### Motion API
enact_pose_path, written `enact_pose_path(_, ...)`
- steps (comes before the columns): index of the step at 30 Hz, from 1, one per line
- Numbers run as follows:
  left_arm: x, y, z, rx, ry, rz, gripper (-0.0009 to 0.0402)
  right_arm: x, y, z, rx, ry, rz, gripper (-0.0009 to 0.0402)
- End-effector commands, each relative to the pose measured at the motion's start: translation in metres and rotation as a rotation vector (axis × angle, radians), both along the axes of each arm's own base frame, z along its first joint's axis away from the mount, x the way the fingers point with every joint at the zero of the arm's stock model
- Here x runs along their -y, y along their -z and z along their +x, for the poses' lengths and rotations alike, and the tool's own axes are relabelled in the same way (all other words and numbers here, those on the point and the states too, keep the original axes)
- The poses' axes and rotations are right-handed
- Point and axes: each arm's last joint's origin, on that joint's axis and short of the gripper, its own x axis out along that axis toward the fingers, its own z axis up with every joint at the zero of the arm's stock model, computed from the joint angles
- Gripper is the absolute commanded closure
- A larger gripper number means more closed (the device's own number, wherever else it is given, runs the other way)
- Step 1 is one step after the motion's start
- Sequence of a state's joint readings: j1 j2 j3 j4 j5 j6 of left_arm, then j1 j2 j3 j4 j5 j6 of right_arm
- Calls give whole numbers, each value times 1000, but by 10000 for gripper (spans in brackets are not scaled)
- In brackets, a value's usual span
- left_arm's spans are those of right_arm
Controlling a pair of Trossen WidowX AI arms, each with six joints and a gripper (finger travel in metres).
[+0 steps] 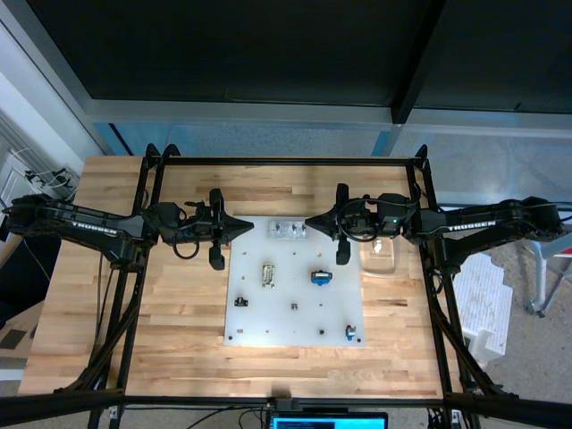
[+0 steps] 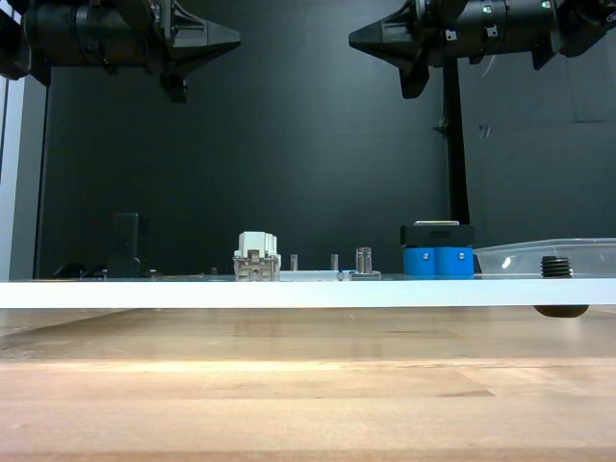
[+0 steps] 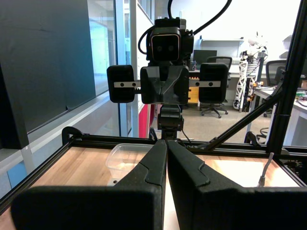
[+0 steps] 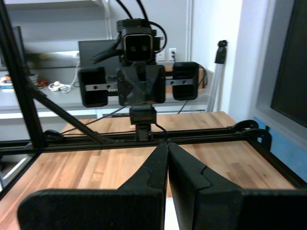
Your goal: Pick the RJ45 connector and install on taskboard
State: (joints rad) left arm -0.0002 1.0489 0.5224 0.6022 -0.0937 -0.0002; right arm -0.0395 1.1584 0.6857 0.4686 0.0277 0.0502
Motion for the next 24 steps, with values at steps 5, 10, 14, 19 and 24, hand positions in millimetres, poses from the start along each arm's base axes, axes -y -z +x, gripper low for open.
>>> enact_pose_path(5, 0, 0, 0, 0, 0, 0, 393, -1, 1, -1, -4, 19, 2, 393)
enact_pose_path(10, 0, 0, 0, 0, 0, 0, 393, -2, 3, -2, -7, -9, -7, 393)
enact_pose_path(14, 0, 0, 0, 0, 0, 0, 393, -2, 8, -3, -8, -14, -6, 393)
enact_pose_path(19, 0, 0, 0, 0, 0, 0, 393, -3, 11, -5, -11, -15, -6, 393)
enact_pose_path(24, 0, 0, 0, 0, 0, 0, 393, -3, 8, -7, 10, -18, -6, 393)
